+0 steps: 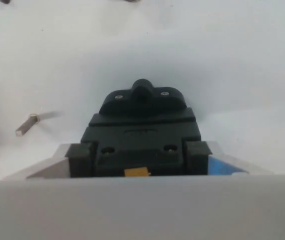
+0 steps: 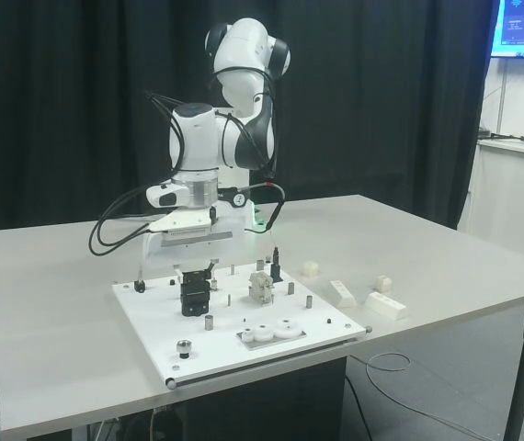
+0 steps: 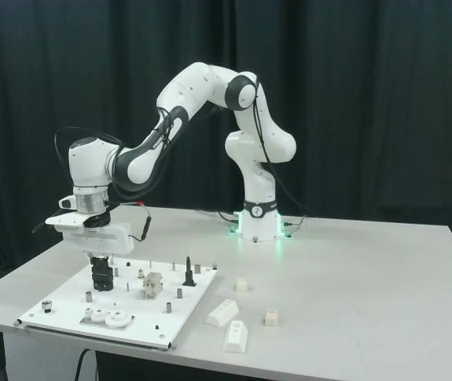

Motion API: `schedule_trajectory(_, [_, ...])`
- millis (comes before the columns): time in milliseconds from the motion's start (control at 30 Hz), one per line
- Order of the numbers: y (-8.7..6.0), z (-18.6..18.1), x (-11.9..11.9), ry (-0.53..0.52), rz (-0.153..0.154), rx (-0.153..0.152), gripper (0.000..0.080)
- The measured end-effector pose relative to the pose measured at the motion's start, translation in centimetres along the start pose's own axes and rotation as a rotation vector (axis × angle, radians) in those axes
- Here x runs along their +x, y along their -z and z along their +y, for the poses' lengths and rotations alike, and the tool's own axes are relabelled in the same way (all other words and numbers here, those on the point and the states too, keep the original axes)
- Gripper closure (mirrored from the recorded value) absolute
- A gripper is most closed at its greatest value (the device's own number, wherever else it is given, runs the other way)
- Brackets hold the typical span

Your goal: Remove D-SUB.

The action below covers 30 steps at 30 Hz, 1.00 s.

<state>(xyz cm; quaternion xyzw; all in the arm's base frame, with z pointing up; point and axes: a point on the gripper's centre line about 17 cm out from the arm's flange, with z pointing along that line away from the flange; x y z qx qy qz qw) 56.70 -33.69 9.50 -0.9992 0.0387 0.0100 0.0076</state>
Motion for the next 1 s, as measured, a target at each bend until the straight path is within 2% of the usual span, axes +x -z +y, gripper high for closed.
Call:
schedule_trajectory(400, [0.3,0.1,0.2,-0.011,0.006,-0.002,0.0417])
schedule_trajectory(1000, [3.0,0.2,0.4,-0.018,0.028,0.002,0.0417])
